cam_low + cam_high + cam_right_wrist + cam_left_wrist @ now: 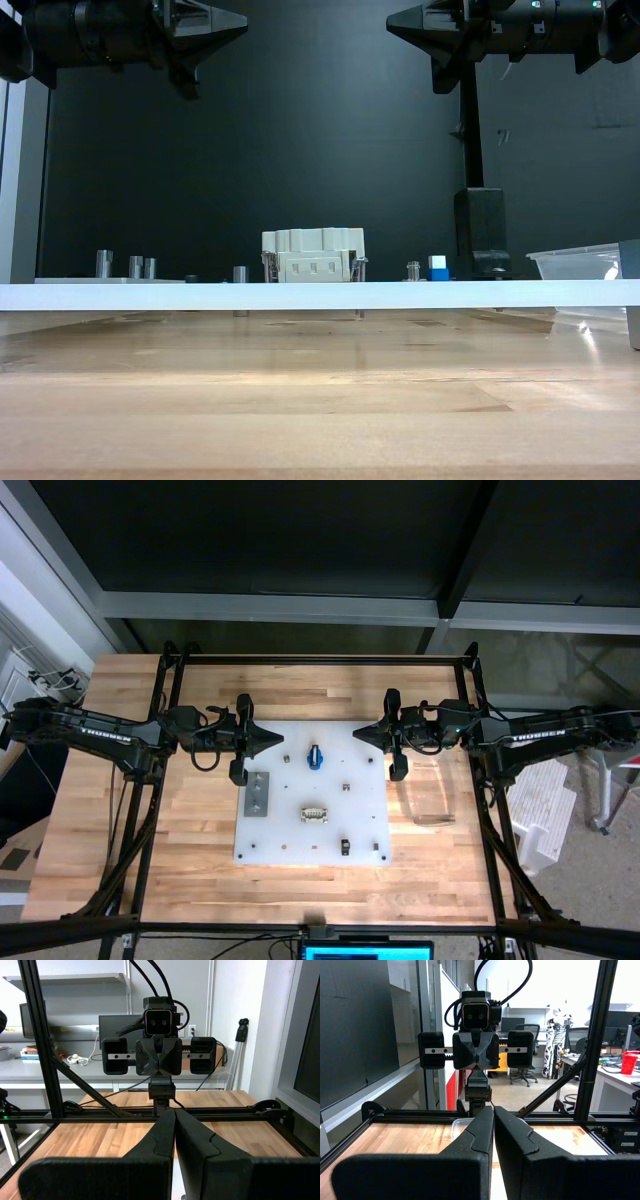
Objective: Remove the 16mm bar from the taskboard and place in the container
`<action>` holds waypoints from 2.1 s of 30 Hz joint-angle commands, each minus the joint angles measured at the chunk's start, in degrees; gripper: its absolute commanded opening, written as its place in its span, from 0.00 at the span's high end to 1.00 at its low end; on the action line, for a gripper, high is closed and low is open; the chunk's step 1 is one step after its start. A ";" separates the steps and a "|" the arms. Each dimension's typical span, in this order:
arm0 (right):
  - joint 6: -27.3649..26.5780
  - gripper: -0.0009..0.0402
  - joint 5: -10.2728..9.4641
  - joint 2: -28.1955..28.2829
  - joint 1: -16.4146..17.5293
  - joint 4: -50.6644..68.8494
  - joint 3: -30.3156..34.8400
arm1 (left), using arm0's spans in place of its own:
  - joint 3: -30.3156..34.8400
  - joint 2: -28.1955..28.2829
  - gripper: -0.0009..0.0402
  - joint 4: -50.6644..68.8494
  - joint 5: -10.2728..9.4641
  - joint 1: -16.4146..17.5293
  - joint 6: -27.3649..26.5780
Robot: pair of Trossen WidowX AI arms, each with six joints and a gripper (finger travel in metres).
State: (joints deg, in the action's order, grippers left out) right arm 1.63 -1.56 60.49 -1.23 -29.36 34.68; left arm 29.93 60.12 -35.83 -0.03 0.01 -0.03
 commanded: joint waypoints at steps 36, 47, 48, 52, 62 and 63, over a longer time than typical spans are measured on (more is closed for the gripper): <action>7.65 0.98 5.44 9.49 11.34 63.23 25.16 | 0.02 0.00 0.98 0.00 0.02 -0.02 0.00; 10.86 0.98 5.62 18.08 19.39 80.43 33.66 | 0.02 0.00 0.98 -0.02 0.02 0.00 0.00; 11.43 0.98 5.60 18.53 20.04 81.02 34.01 | 0.02 0.00 0.98 -0.02 0.02 -0.02 0.00; 13.03 0.98 5.44 19.67 22.64 81.96 34.38 | 0.02 0.00 0.98 -0.02 0.02 -0.02 0.00; 16.59 0.91 5.44 22.95 27.17 82.95 34.51 | 0.02 0.00 0.98 0.00 0.02 -0.02 0.00; 17.18 0.89 5.42 23.47 27.67 82.93 34.51 | 0.02 0.00 0.98 -0.02 0.02 -0.02 0.00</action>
State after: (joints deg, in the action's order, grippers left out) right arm 18.22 3.86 83.37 25.96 53.60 69.17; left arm 29.95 60.12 -35.83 -0.03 -0.01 -0.03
